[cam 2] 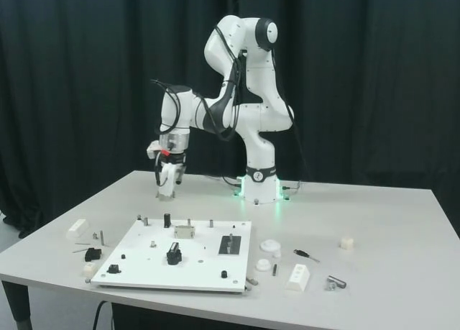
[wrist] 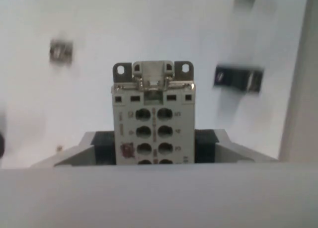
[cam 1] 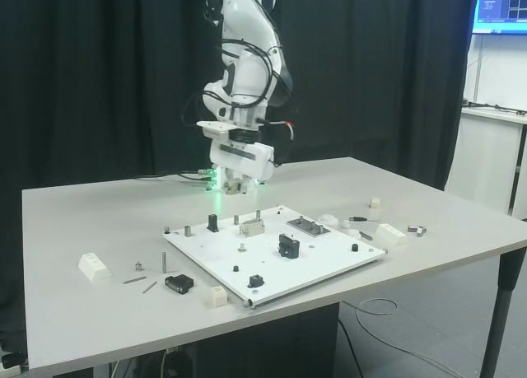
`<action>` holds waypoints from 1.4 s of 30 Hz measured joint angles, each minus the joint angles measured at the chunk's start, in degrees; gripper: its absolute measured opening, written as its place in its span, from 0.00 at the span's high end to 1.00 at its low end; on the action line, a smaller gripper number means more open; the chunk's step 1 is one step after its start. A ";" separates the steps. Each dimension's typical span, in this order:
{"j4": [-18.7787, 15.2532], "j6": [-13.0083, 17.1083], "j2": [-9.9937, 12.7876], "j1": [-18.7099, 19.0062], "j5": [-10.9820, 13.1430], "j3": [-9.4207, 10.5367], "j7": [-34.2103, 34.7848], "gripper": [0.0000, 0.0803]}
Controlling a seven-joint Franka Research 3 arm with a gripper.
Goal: Place waterproof.
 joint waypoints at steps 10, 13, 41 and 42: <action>0.76 2.68 0.45 -4.31 -2.78 -2.90 -12.49 0.60; 0.79 4.02 0.75 -5.68 -2.78 -4.02 -16.59 0.60; 5.56 14.68 15.59 -14.83 20.82 -8.76 -52.18 0.60; 6.05 14.58 16.33 -14.88 22.28 -8.76 -53.40 0.60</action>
